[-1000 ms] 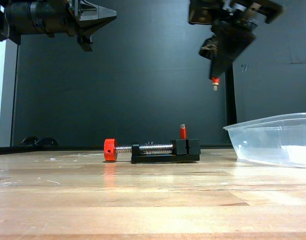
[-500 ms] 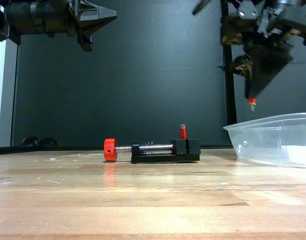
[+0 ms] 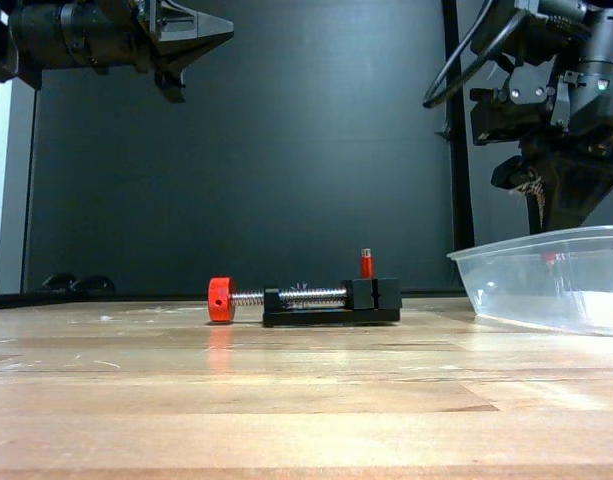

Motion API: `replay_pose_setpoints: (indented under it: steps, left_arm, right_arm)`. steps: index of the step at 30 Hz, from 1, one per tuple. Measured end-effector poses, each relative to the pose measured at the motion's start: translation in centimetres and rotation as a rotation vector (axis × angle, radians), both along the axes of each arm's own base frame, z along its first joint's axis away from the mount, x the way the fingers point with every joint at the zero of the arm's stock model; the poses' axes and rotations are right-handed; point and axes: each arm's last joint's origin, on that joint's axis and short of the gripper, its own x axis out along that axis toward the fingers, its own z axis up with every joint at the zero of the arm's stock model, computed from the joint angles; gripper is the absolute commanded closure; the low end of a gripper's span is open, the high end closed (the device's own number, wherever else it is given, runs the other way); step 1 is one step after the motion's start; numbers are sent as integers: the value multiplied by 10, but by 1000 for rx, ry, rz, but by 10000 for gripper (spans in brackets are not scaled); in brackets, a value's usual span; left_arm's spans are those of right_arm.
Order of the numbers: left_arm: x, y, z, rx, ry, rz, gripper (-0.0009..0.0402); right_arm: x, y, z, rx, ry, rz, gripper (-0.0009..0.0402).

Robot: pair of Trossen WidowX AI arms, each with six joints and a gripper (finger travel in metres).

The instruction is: Remove the RCA connector from the receptacle and place in the container

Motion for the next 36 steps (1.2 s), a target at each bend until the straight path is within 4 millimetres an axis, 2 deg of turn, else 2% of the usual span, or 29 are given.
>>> replay_pose_setpoints:
  steps: [8,13,20,25,31,36]
  left_arm:
    - [0,0,0,0,0,0,393]
    - [0,0,0,0,0,0,393]
    - [0,0,0,0,0,0,393]
    - [0,0,0,0,0,0,393]
    - [0,0,0,0,0,0,393]
    - [0,0,0,0,0,0,393]
  right_arm:
    - [0,1,-1,-5,-4,-1,273]
    - [2,2,5,-4,-10,2,248]
    - [6,3,18,-3,-23,9,241]
    - [9,3,27,2,-50,13,271]
    - [19,-4,64,5,-216,31,327]
    - [28,-16,91,10,-439,7,389]
